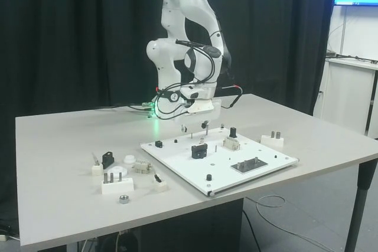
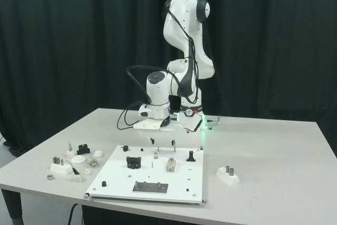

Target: Insert round peg 2.

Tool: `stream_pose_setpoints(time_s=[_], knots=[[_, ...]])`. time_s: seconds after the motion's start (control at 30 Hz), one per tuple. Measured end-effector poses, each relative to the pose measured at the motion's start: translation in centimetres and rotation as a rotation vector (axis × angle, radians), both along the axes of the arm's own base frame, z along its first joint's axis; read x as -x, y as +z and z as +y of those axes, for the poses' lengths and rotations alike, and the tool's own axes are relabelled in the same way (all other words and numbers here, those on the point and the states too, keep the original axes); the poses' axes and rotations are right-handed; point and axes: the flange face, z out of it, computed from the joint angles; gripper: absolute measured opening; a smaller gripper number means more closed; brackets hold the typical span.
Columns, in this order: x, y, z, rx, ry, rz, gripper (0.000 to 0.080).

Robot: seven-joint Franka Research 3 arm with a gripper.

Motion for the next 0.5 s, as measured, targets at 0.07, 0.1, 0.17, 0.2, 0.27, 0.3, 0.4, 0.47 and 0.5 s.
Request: stream_pose_setpoints(time_s=[0.07, 0.1, 0.17, 0.2, 0.27, 0.3, 0.4, 0.47, 0.5], knots=[[-0.01, 0.03, -0.03, 0.0, 0.0, -0.001, 0.08], [-0.03, 0.06, -0.04, -0.001, 0.001, -0.001, 0.08], [-0.08, 0.13, -0.06, -0.001, 0.002, -0.004, 0.08], [-0.1, 0.19, -0.06, -0.002, 0.002, -0.005, 0.08], [-0.14, 0.29, -0.06, -0.003, 0.003, -0.006, 0.08], [-0.15, 0.35, -0.06, -0.004, 0.004, -0.007, 0.08], [-0.19, 0.6, -0.05, -0.007, 0.006, -0.009, 0.08], [-0.22, 0.8, -0.05, -0.01, 0.009, -0.011, 0.08], [-0.23, 0.9, -0.05, -0.011, 0.011, -0.013, 0.08]])
